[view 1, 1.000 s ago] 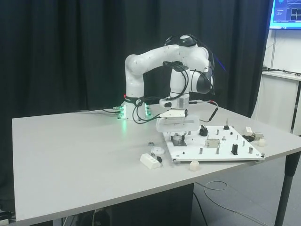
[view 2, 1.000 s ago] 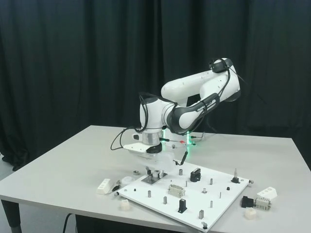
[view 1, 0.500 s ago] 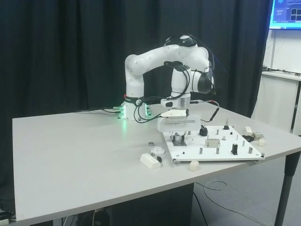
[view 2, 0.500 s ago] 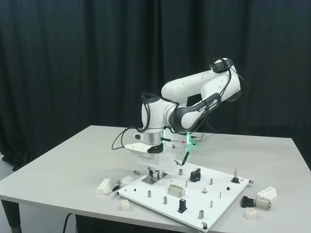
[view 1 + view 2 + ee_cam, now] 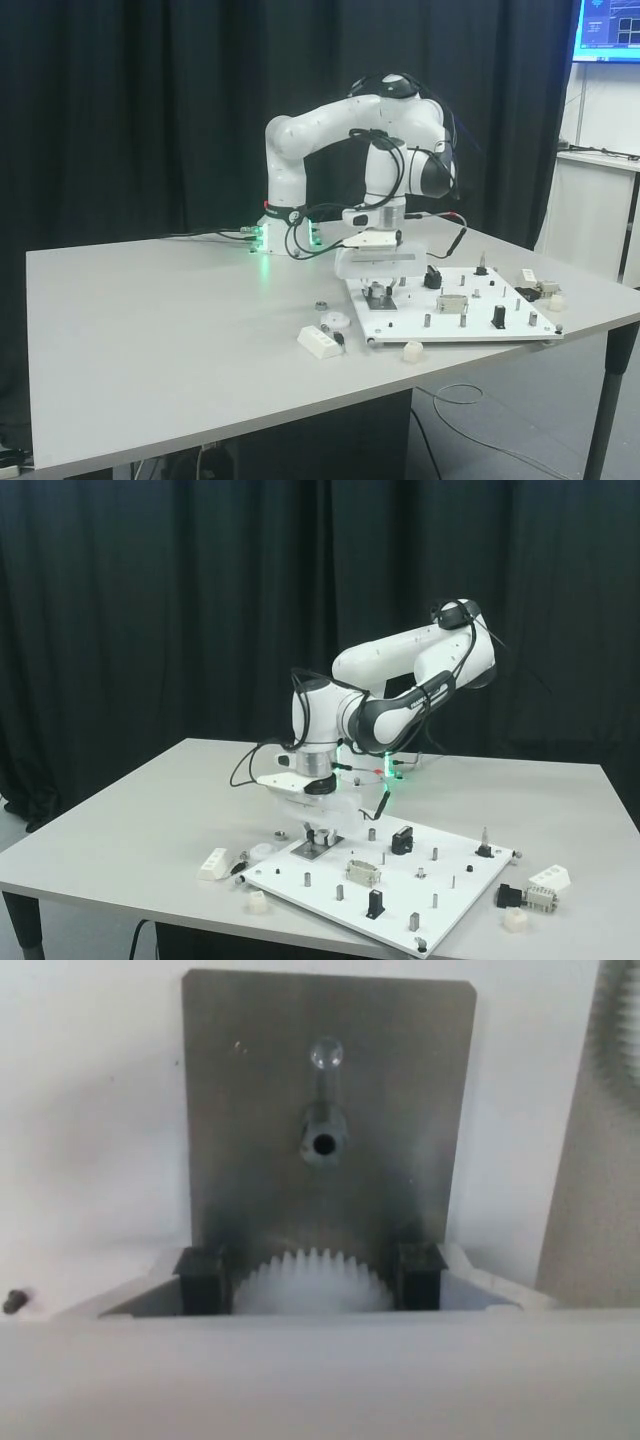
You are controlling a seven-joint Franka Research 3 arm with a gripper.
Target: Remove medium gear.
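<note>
In the wrist view the white medium gear [image 5: 312,1282] sits between my two black fingertips [image 5: 205,1275], with its teeth showing. My gripper [image 5: 312,1278] is shut on it. Beyond it lies the grey metal plate [image 5: 320,1080] with a bare peg [image 5: 323,1130], so the gear is off the peg. In the room views my gripper [image 5: 378,288] [image 5: 318,832] hangs just above that plate [image 5: 316,848], at the near-left corner of the white board [image 5: 500,335] [image 5: 455,900].
Another toothed gear [image 5: 622,1020] [image 5: 336,321] lies on the table beside the board. A white block [image 5: 320,340] and a white cube [image 5: 411,350] sit near the board's front edge. Black parts and pegs [image 5: 498,316] stand on the board. Connectors [image 5: 535,892] lie past its far end.
My gripper has risen a little above the metal plate, holding the gear between its fingers. Nothing else on the table has moved.
</note>
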